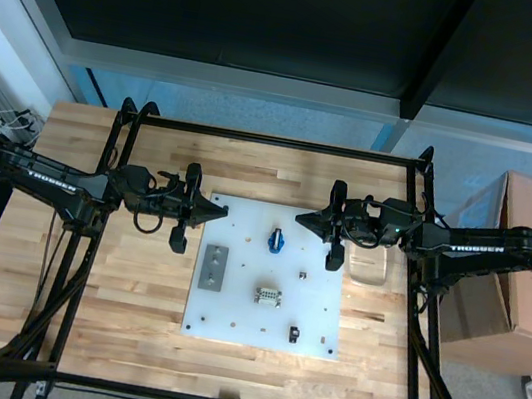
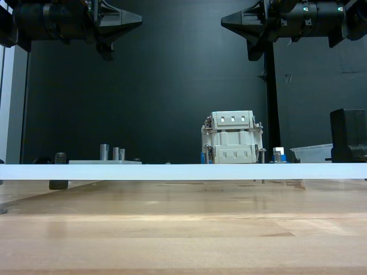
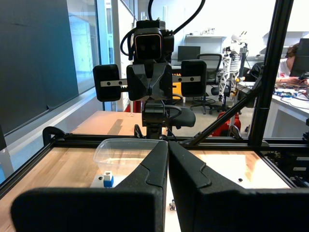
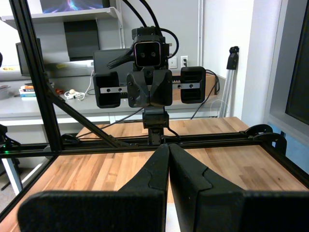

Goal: Remove the HAN10E connector from the taskboard and place in the container

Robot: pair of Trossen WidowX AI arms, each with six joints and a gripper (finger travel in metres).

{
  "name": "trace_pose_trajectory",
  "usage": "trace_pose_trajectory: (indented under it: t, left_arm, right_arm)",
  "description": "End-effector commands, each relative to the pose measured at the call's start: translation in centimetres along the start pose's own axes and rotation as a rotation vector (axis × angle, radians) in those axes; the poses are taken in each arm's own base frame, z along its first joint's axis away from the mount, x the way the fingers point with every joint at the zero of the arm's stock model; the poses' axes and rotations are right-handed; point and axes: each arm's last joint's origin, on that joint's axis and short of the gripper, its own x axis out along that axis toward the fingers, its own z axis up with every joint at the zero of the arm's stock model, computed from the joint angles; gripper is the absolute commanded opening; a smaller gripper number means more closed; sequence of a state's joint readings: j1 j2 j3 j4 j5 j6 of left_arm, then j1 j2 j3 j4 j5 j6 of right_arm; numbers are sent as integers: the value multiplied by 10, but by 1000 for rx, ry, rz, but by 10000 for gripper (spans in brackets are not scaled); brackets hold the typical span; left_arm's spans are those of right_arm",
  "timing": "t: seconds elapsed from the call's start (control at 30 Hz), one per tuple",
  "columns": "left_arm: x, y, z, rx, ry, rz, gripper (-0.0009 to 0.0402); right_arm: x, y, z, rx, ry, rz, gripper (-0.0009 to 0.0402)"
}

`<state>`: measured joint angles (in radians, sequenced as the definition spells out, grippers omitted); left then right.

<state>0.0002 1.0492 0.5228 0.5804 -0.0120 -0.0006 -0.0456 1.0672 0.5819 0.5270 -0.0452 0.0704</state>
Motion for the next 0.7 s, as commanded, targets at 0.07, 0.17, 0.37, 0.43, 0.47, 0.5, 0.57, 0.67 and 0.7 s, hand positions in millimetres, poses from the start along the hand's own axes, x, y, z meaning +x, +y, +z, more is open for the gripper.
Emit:
trace_pose_trajectory:
  t: [0.07,0.17,0.37,0.43,0.47,0.5,0.57,0.67,0.7]
  left_arm:
    - [0,0,0,0,0,0,0]
    - [0,0,0,0,0,0,0]
    - [0,0,0,0,0,0,0]
    - [0,0,0,0,0,0,0]
    - [0,0,0,0,0,0,0]
    - [0,0,0,0,0,0,0]
    - [0,0,0,0,0,0,0]
    - [0,0,0,0,0,0,0]
    - [0,0,0,0,0,0,0]
  right_arm:
    - [0,0,-1,0,7,0,0]
    - [0,0,-1,0,7,0,0]
    - [1,2,1,12,10,33,0]
    - [3,4,3,16,48,66,0]
    - [5,5,3,23,88,66,0]
    - [7,6,4,28,135,69,0]
    - [11,10,5,35,241,73,0]
    - [19,18,6,44,382,66,0]
    - [22,23,8,43,428,63,0]
